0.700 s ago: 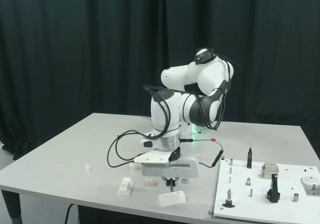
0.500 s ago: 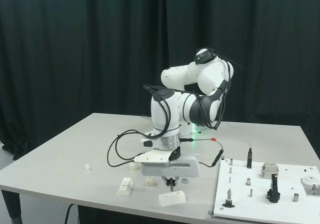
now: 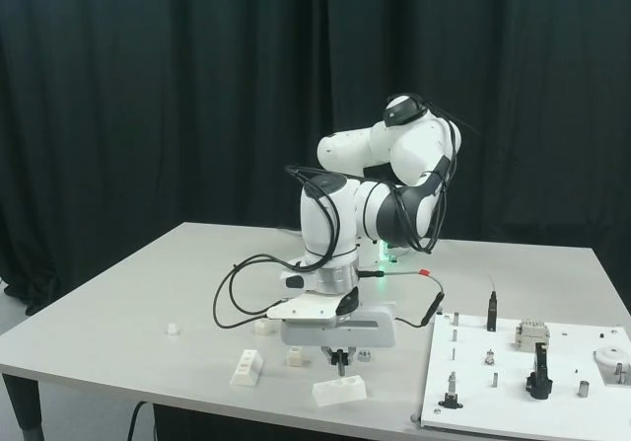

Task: Insert round peg 3.

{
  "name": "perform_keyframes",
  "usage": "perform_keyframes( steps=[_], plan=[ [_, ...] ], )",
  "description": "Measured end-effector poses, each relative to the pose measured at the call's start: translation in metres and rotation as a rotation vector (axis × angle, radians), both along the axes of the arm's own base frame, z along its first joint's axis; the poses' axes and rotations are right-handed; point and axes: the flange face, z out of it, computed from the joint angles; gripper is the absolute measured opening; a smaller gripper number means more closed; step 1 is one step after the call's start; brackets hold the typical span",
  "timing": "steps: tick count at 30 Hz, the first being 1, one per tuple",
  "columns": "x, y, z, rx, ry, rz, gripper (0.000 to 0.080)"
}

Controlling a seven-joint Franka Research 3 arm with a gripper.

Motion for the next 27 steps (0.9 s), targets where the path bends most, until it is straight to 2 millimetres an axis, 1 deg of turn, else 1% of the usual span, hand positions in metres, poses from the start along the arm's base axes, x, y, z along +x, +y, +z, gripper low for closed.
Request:
perform_keyframes(
  steps=[6,12,19,27],
  plan=[
    [0.0,0.004,0.001,0.001,0.005,0.009,0.0113],
    [0.001,0.013,0.003,0.002,0.006,0.019,0.0113],
    [0.001,0.027,0.008,0.005,0.009,0.02,0.0113],
    [0.0,0.051,0.018,0.019,0.021,0.029,0.0113]
  ],
)
